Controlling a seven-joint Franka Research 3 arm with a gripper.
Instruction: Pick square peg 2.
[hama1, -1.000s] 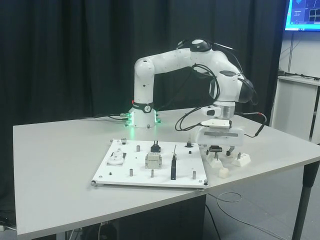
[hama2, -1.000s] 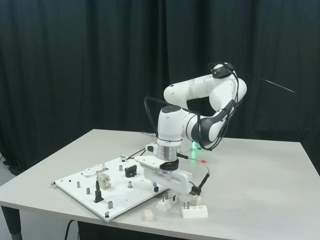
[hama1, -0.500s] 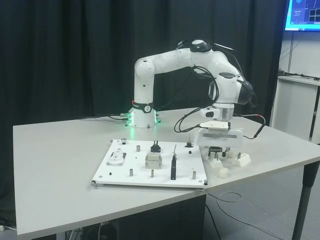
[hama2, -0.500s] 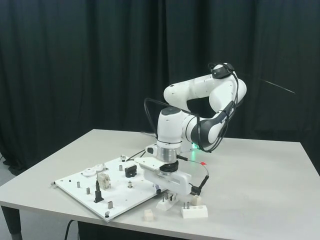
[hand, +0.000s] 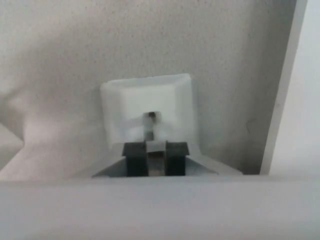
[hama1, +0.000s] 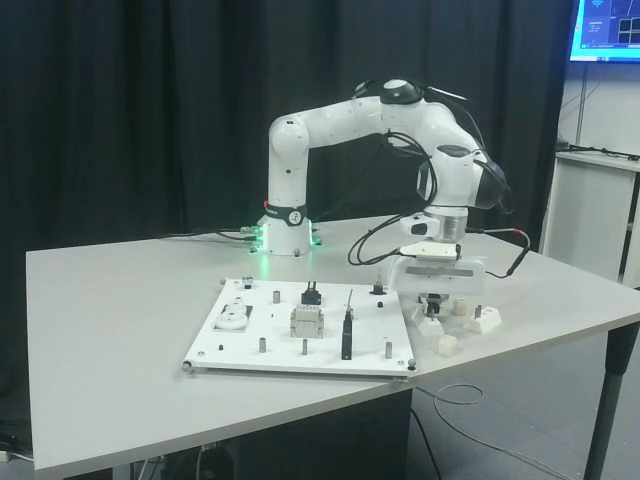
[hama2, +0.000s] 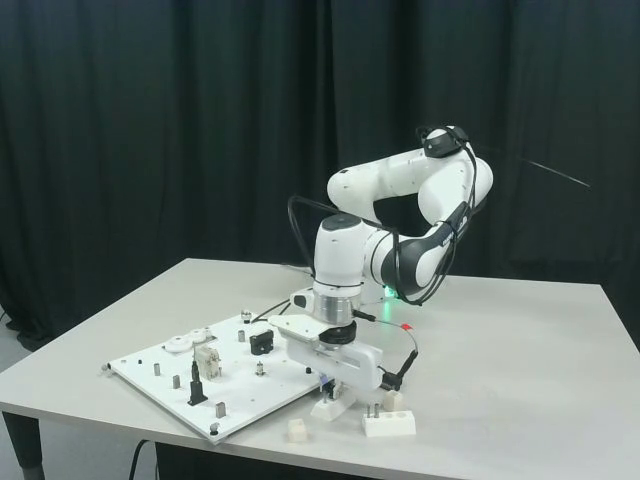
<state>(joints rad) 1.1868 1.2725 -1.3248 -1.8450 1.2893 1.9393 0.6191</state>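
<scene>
The gripper (hand: 156, 159) is sitting low over a small white holder block (hand: 148, 111) on the grey table (hama1: 110, 300), just off the edge of the white board (hama1: 262, 330). In the wrist view its two black fingertips (hand: 134, 157) are pressing in on a thin grey peg (hand: 150, 131) standing upright in the block (peg looks pinched between them, its foot in the block's middle). Room views are showing the gripper (hama2: 333, 388) down at that block (hama2: 335, 408), with a second white block (hama2: 388, 423) and a small cube (hama2: 296, 431) lying nearby on the table.
</scene>
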